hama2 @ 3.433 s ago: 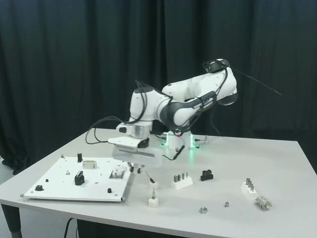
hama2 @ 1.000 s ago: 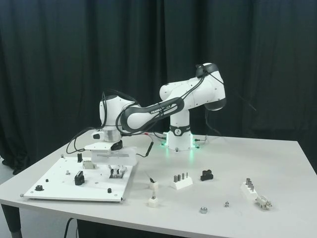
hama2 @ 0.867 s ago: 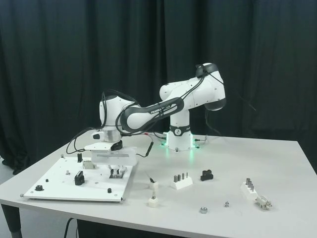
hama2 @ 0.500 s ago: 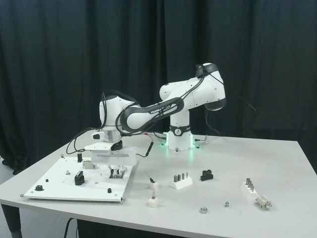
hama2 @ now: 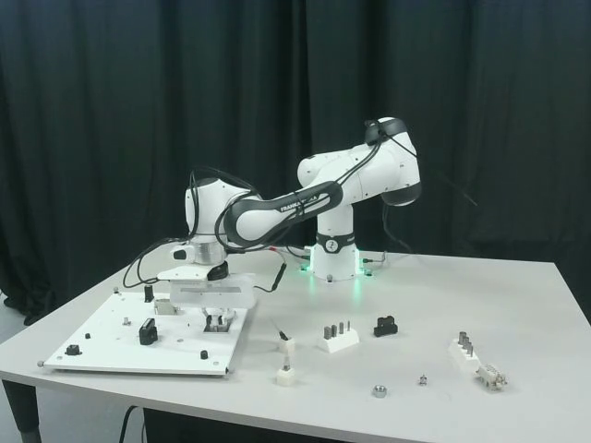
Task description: Insert small gear.
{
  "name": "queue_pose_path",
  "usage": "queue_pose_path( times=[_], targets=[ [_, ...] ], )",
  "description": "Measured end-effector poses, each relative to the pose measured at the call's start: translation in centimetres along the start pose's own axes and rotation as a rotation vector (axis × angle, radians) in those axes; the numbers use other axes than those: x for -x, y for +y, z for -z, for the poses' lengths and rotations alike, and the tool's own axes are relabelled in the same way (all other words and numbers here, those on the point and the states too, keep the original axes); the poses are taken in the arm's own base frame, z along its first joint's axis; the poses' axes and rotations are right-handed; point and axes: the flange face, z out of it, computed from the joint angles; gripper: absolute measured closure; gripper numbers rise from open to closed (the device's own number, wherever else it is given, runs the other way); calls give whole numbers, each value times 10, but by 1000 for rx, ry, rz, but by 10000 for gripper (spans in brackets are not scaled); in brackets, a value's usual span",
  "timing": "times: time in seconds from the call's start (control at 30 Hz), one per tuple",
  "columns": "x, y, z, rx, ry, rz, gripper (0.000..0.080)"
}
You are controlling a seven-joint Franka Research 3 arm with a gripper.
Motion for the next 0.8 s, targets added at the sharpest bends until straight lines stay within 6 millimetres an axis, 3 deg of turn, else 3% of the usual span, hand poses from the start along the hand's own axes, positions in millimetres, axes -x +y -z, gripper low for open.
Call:
queue_pose_path(
  times=[0.8],
  targets=[
    [0,0,0,2,-5,-12,607]
  ],
)
